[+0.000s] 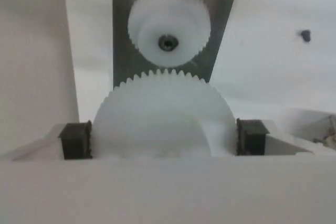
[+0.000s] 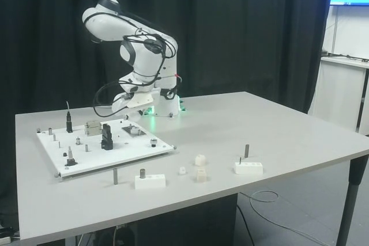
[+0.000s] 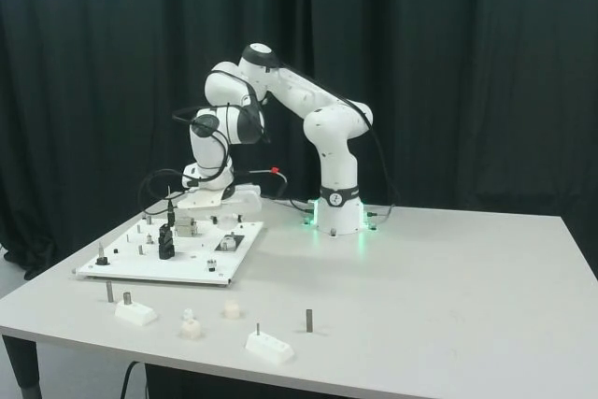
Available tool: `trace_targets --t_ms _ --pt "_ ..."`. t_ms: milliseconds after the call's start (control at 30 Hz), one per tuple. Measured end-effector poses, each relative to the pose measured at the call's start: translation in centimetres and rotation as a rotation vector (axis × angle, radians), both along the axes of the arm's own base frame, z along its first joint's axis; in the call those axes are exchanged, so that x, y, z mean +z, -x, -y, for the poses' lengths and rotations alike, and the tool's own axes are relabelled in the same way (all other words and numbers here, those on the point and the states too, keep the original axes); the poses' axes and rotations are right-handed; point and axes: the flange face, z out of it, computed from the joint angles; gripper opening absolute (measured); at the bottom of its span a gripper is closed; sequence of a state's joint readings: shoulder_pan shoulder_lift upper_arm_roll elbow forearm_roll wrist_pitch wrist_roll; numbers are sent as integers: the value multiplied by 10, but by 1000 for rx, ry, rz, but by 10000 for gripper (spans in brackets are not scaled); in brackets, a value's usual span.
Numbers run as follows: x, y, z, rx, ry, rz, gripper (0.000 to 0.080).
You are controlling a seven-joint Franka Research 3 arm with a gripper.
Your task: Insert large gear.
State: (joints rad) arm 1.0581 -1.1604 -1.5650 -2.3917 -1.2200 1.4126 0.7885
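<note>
In the wrist view, the large gear, white and finely toothed, is held clamped between the black pads of the gripper. Its teeth touch those of a smaller gear seated on a grey plate. None of this is shown in the room views, where only the arm is seen bent low over the white board.

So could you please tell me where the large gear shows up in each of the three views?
Wrist view: large gear between the black fingertips, beside the small gear.
First room view: hidden under the gripper.
Second room view: hidden under the gripper, too.
Shared landmark: the white board, under the gripper.
</note>
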Motion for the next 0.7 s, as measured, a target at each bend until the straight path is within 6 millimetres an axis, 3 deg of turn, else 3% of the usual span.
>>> trace_targets --t_ms 700 --pt "-8 31 6 -5 -53 59 594"
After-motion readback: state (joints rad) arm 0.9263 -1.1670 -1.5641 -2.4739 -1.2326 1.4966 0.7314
